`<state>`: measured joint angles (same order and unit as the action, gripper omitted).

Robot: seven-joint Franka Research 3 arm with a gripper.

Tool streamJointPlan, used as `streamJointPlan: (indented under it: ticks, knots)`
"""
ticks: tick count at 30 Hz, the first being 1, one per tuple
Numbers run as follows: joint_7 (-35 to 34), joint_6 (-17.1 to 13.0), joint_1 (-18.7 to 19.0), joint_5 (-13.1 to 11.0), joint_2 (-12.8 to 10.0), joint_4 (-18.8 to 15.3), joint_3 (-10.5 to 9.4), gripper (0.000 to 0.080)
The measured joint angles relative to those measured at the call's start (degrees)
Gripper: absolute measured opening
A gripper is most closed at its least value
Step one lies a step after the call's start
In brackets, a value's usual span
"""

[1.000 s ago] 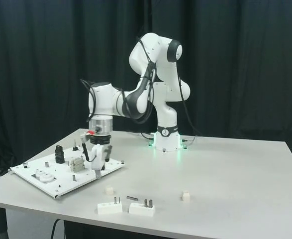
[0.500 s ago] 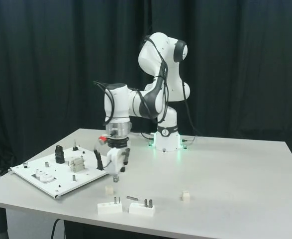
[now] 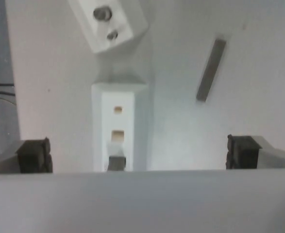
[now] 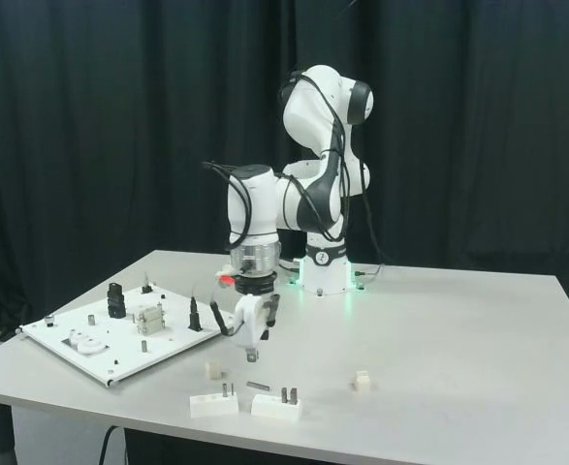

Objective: Pick square peg 3.

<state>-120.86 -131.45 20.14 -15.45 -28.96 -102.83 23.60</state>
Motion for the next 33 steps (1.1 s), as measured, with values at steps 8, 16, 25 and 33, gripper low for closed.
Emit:
streamJointPlan:
  ticks: [8, 16, 25, 33]
  knots:
    - [-1.2, 2.18, 0.95, 0.0, -2.69, 3.79, 0.0, 0.08]
    - [-2.86, 5.27, 1.28, -0.1, -6.01, 8.29, -0.02, 0.08]
    - [-4.6, 7.87, 1.51, -1.15, -8.73, 11.34, -0.2, 0.08]
    - [-5.06, 8.05, 1.52, -2.11, -10.17, 11.84, -0.37, 0.08]
